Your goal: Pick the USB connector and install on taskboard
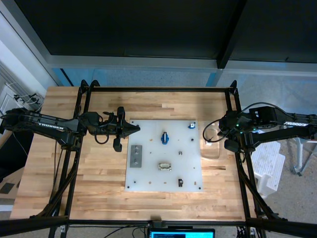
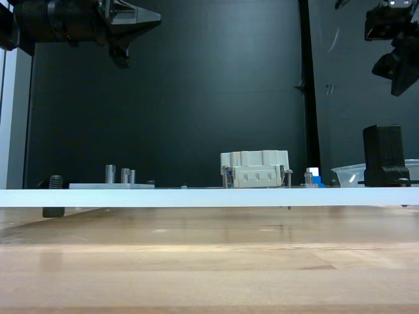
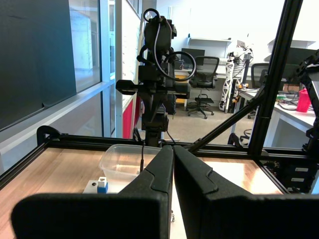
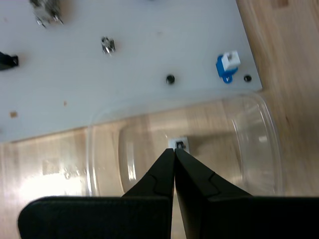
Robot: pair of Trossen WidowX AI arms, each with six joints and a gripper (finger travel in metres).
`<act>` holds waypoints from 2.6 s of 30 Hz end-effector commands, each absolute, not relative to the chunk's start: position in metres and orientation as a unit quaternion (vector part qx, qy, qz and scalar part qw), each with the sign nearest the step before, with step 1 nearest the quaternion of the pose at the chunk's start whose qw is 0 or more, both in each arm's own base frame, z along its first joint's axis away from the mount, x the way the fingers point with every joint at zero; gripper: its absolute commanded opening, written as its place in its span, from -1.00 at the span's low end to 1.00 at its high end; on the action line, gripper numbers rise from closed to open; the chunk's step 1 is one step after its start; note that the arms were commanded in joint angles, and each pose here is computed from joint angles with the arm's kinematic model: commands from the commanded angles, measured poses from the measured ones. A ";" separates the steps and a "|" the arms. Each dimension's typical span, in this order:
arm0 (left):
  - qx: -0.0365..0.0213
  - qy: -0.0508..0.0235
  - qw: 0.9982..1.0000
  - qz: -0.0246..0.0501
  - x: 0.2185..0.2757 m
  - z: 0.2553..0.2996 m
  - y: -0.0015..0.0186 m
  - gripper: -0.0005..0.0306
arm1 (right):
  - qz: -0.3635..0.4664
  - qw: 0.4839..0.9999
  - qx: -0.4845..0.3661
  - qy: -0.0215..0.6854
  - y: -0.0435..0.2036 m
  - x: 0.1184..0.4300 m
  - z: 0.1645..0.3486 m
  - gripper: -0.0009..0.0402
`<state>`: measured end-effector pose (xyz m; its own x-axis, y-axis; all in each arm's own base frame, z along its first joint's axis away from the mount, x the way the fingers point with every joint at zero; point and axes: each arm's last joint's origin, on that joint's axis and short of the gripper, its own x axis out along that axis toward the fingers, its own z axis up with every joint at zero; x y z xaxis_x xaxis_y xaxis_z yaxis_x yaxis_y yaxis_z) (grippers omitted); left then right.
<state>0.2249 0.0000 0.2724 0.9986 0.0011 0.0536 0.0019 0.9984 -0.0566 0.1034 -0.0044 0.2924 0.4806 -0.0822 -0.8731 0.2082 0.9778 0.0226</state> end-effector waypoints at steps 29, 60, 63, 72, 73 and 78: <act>-0.028 -0.027 0.999 0.000 0.2249 0.2724 0.0000 -0.96 | -0.098 0.773 0.039 0.626 -0.015 0.154 0.227 -0.45; -0.028 -0.027 0.999 0.000 0.2249 0.2724 0.0001 -0.96 | -0.076 0.733 0.036 0.675 -0.019 0.183 0.195 -0.46; -0.028 -0.027 0.999 0.000 0.2249 0.2724 0.0001 -0.96 | -0.076 0.734 0.035 0.674 -0.019 0.183 0.195 -0.46; -0.028 -0.027 0.999 0.000 0.2249 0.2724 0.0001 -0.96 | -0.072 0.732 0.027 0.677 -0.019 0.184 0.199 -0.46; -0.028 -0.027 0.999 0.000 0.2249 0.2724 0.0000 -0.96 | -0.071 0.729 0.023 0.680 -0.020 0.183 0.201 -0.46; -0.028 -0.027 0.999 0.000 0.2249 0.2724 0.0001 -0.96 | -0.077 0.723 0.015 0.686 -0.020 0.182 0.202 -0.46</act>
